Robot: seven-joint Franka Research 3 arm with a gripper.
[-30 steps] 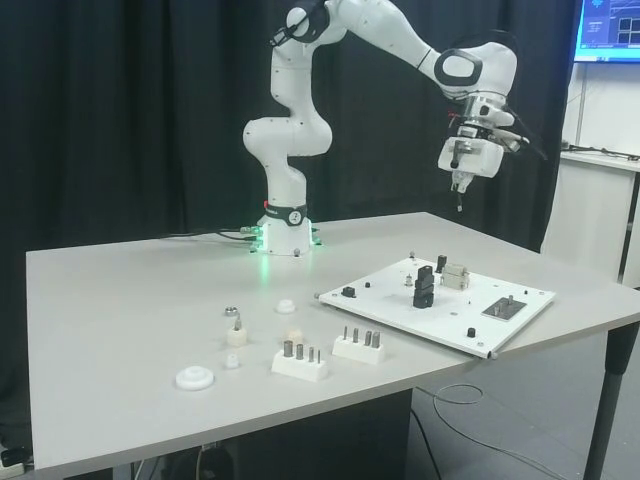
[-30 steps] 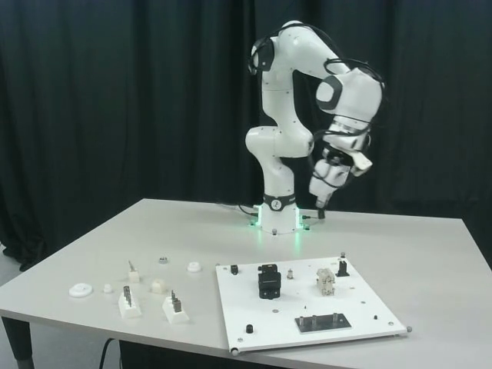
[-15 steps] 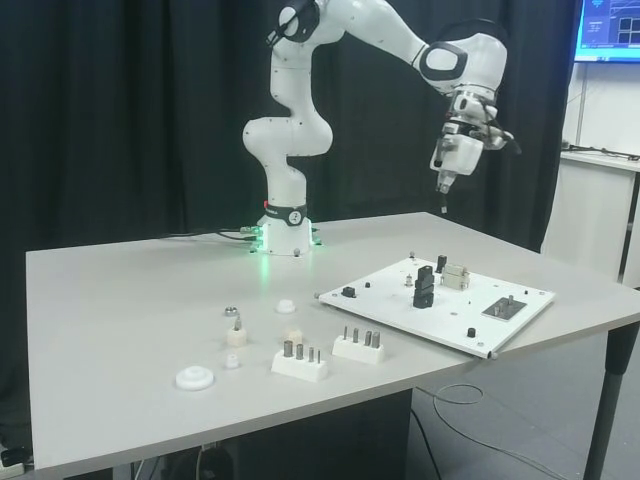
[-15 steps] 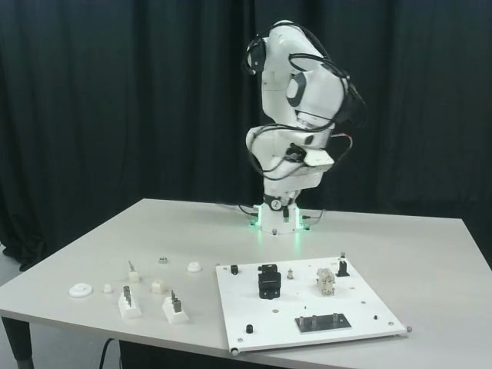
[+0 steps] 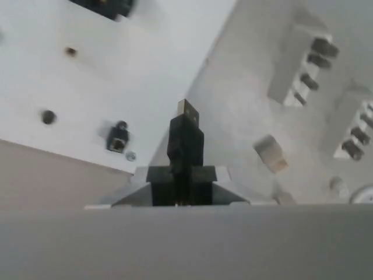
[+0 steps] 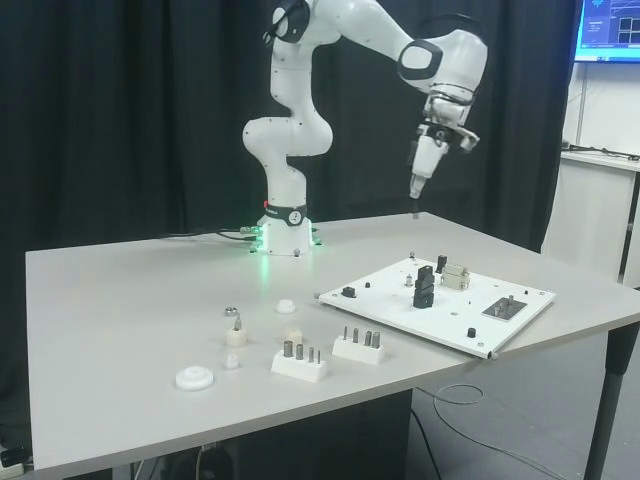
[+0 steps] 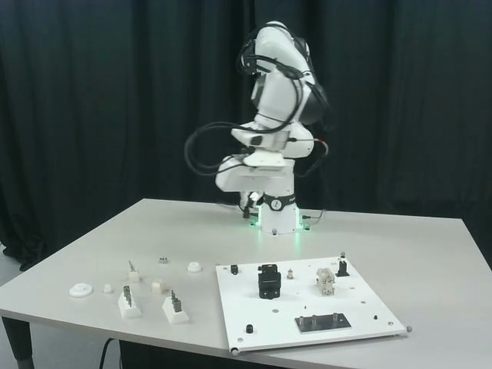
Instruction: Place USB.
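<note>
Your hand [image 5: 180, 175] pinches the USB [image 5: 185, 140] by its black body, metal tip outward, high above the counter [image 6: 120, 300] and well apart from the white board [image 6: 440, 310]. The plug sits slightly tilted; bring it down misaligned and it could jam or slip.

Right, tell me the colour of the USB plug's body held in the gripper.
Black, with a bare metal tip. The USB plug shows best in the wrist view, clamped in the gripper.
</note>
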